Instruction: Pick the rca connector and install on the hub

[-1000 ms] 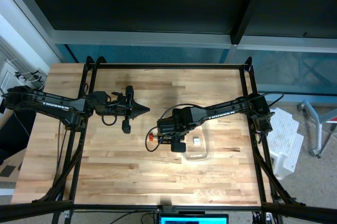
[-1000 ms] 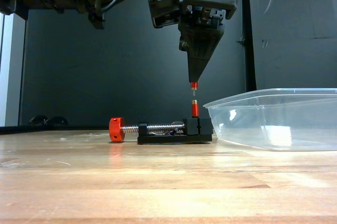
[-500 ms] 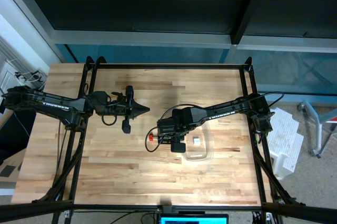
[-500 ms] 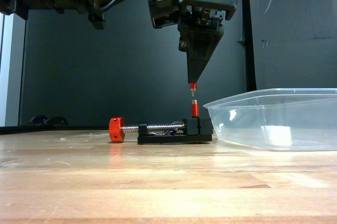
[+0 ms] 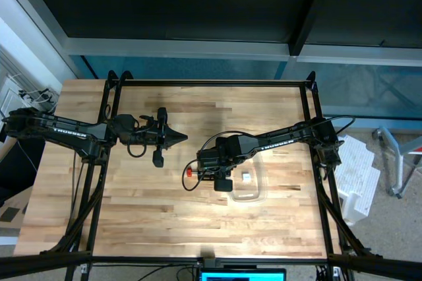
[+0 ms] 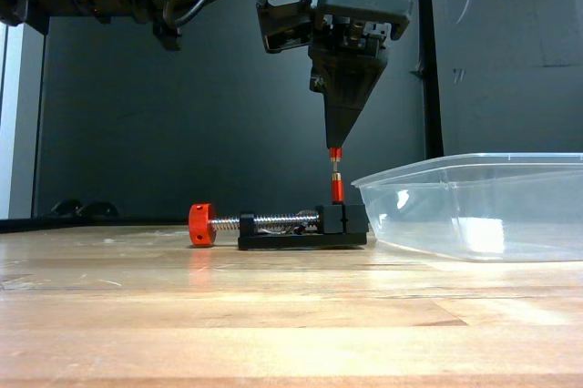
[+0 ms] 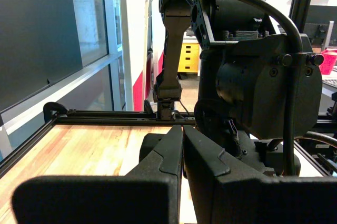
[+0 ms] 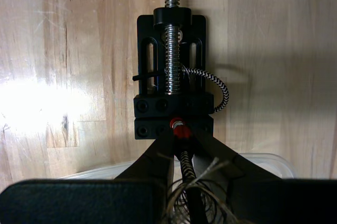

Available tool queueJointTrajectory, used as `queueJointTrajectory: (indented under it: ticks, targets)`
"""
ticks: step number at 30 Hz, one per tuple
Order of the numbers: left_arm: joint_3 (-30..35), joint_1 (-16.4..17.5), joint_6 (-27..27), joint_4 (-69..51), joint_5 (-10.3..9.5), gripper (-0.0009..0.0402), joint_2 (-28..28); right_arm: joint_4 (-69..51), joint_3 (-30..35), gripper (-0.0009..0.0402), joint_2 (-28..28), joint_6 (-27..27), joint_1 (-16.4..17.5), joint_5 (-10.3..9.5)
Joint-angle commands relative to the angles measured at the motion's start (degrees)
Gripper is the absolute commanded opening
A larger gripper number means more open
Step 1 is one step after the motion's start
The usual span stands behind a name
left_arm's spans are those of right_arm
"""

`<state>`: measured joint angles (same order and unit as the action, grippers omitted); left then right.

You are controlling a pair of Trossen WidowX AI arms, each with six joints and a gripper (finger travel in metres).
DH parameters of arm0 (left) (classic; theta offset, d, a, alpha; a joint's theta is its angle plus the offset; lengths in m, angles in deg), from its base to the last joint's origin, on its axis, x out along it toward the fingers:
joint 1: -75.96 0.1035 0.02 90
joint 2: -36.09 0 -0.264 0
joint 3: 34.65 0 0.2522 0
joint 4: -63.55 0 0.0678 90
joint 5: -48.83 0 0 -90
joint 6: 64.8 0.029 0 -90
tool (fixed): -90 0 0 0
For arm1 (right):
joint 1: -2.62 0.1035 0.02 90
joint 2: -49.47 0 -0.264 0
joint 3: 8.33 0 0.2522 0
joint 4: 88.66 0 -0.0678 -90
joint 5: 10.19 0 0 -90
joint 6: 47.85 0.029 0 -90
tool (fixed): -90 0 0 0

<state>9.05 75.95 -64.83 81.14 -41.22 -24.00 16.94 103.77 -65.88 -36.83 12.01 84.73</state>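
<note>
Right gripper [image 6: 334, 143] has dropped a touch since a second ago, so the gap between the rca connector [image 6: 335, 159] and the hub's upright red socket [image 6: 335, 190] has pretty much closed.

Nearest the low camera is just bare wooden table [image 6: 273, 315]. Then comes the hub [image 6: 301, 229], lying flat with its red knob [image 6: 200, 223] and threaded screw [image 6: 269, 220] pointing away from the clear plastic tray [image 6: 474, 219], which sits just beside it.

The right gripper points straight down, with its tips pinched narrow on the connector's red collar and the metal pin hanging below. My guess is it's held vertical like that so the pin goes in along the socket's axis. From the wrist camera it looks centred over the hub's end block.

Further back, the left gripper [image 5: 177, 138] is parked well apart with its fingers pressed together and nothing in them.

Hard to make out:
- I can't tell whether the pin has actually entered the socket or is only touching the rim.
- The right gripper's fingers hide most of the connector's body.
- A braided cable [image 8: 218, 84] loops off the hub, and I can't see where its far end goes.
</note>
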Motion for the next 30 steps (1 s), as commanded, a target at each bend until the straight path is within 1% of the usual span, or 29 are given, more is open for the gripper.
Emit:
queueJointTrajectory:
  ticks: [1,30]
  targets:
    - [0.0,0.0,0.0,0.0,0.0,0.0,0.0,0.2,0.0,0.0,0.0,0.0,0.0,0.02]
    - [0.0,0.0,0.0,0.0,0.0,0.0,0.0,4.8,-4.2,0.0,0.0,-1.8,-0.5,-0.46]
